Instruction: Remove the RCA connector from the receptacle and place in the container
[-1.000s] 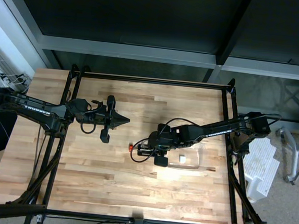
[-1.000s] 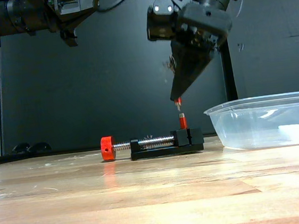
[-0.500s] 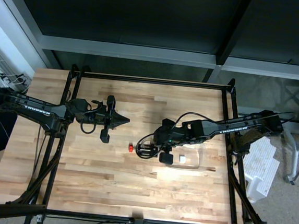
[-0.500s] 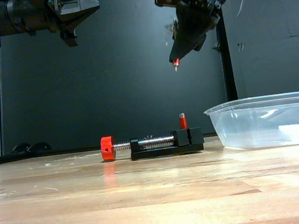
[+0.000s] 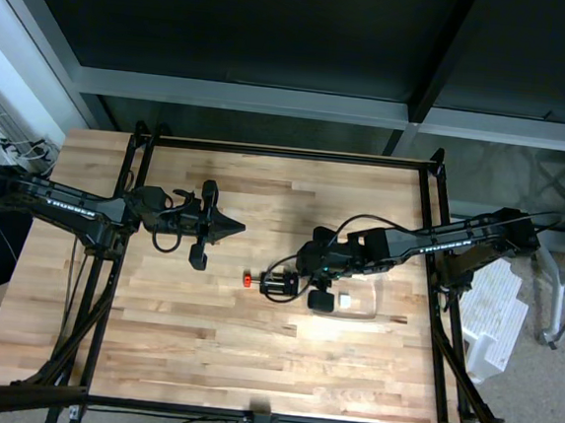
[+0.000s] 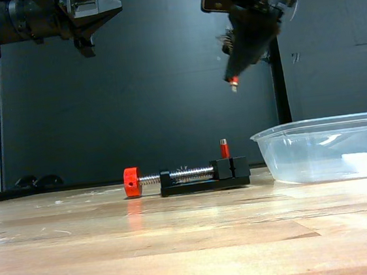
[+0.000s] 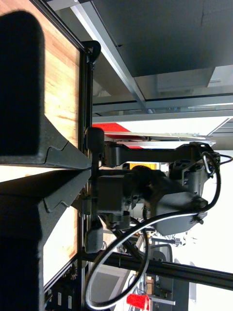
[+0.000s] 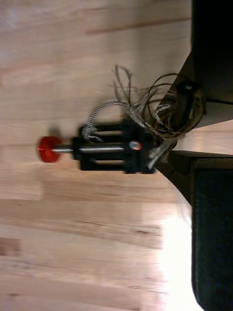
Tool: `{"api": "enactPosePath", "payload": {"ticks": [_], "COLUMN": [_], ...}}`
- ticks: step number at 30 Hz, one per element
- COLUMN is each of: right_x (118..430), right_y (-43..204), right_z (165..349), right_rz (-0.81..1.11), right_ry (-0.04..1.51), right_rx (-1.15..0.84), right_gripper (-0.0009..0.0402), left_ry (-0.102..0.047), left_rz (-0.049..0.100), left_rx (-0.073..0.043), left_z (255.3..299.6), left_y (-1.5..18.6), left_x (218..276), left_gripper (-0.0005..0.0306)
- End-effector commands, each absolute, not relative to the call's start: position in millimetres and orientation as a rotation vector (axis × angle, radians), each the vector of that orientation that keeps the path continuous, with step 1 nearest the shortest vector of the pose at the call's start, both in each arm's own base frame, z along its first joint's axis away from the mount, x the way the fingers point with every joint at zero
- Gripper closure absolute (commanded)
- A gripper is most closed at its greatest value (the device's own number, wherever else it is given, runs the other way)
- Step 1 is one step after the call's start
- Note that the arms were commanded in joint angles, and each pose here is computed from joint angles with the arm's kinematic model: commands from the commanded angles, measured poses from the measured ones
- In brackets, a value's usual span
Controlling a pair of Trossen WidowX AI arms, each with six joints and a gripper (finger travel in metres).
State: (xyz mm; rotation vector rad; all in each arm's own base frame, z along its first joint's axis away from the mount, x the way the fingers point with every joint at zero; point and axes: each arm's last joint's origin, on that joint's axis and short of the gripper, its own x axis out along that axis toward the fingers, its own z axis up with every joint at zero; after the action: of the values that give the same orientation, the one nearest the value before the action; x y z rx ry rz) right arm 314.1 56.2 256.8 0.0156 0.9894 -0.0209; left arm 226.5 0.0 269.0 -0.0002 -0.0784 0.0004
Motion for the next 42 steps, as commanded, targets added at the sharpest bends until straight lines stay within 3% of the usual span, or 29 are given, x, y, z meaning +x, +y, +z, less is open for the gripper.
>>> {"api": "enactPosePath", "payload": {"ticks": [1, 21, 29, 42], "right_x": [308.7, 236.5, 229.2, 229.5], "right_y": [60.5, 52.8, 51.4, 51.4], "right_z": [252.4, 223.5, 215.4, 216.2], "right_rz": [-0.016, -0.067, -0.070, -0.090], "right_ry": [1.015, 1.079, 1.104, 1.095], "right_rx": [0.016, 0.050, 0.043, 0.028], "right_gripper": [0.0387, 0.0387, 0.0386, 0.0307], "left_ry": [-0.078, -0.078, -0.078, -0.078], "left_rz": [0.001, 0.000, 0.000, 0.001], "left_rx": [0.000, 0.000, 0.000, 0.000], "left_z": [269.0, 269.0, 269.0, 269.0], "left_y": [0.1, 0.0, 0.0, 0.1], "left_x": [226.5, 226.5, 226.5, 226.5], "left_gripper": [0.0300, 0.0300, 0.0300, 0.0300]}}
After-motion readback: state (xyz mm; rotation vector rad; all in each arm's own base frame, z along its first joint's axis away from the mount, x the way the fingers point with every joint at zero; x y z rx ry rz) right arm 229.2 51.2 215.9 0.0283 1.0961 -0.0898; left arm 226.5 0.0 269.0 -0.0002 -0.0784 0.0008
